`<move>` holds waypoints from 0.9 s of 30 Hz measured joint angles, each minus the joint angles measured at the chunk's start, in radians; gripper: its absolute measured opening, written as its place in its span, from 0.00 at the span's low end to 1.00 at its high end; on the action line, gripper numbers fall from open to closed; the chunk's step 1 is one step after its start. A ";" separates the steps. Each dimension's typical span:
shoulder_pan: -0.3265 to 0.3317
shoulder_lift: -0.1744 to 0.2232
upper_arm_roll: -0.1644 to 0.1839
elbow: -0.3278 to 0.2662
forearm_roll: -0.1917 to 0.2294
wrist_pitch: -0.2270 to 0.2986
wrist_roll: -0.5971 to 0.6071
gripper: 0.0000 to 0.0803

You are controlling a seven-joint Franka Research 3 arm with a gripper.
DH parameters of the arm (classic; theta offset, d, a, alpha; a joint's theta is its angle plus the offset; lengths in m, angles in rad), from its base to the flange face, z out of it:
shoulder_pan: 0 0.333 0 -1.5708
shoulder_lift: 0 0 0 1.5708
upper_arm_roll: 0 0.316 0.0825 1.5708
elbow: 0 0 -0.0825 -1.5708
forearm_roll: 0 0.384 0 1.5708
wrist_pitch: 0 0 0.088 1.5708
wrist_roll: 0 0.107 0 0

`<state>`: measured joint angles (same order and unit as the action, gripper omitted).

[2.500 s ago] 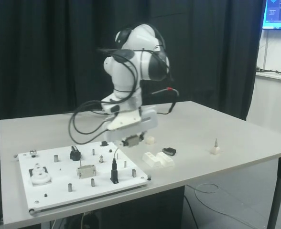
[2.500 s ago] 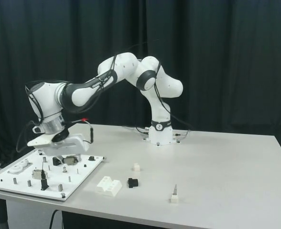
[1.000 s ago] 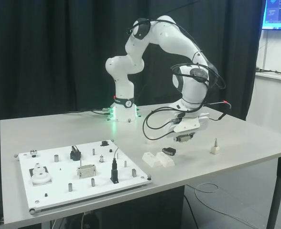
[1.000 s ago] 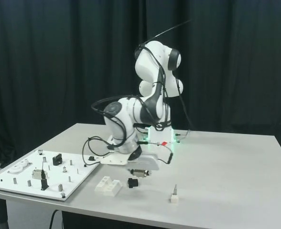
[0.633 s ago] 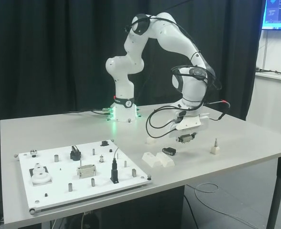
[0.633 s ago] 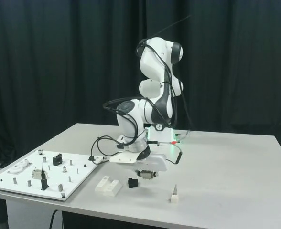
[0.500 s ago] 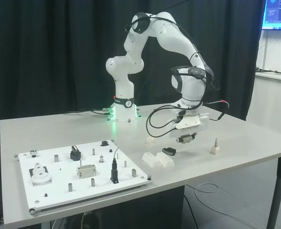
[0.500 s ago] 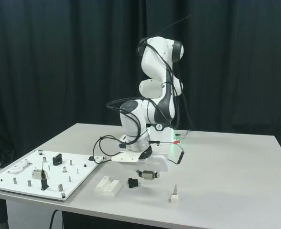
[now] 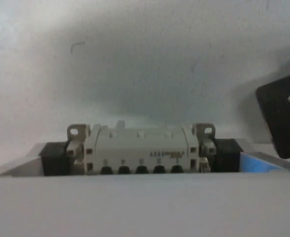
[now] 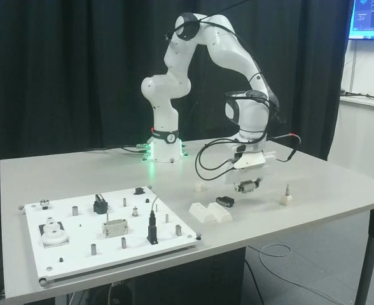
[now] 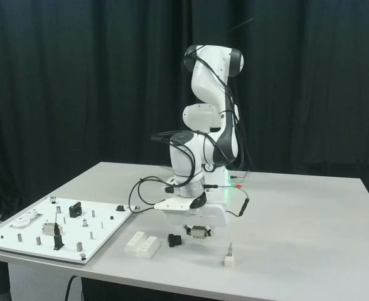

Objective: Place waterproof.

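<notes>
Above table (image 10: 339, 184), connector (image 9: 142, 150) between pincer (image 9: 141, 160) fingers

Grey waterproof connector (image 9: 142, 150), long and blocky, with a row of five black round holes along one side and a small ear with a hole at each end. Lying level, held at both ends, up in the air just over the table (image 10: 339, 184)

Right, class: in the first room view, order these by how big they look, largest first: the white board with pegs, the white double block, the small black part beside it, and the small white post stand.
1. White board
2. White double block
3. Small black part and post stand: these look alike, and they sit at different distances from the camera, so no ranking.
</notes>
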<state>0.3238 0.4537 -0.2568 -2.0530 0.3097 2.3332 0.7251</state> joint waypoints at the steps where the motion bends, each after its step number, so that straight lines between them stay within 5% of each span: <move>1: 0.003 -0.001 0.000 -0.007 0.000 0.010 0.000 0.77; 20: 0.044 -0.003 0.000 -0.072 0.000 0.115 0.012 0.77; 21: 0.044 -0.004 0.000 -0.072 0.000 0.115 0.014 0.93; 27: 0.047 -0.013 0.000 -0.072 0.000 0.115 0.028 0.93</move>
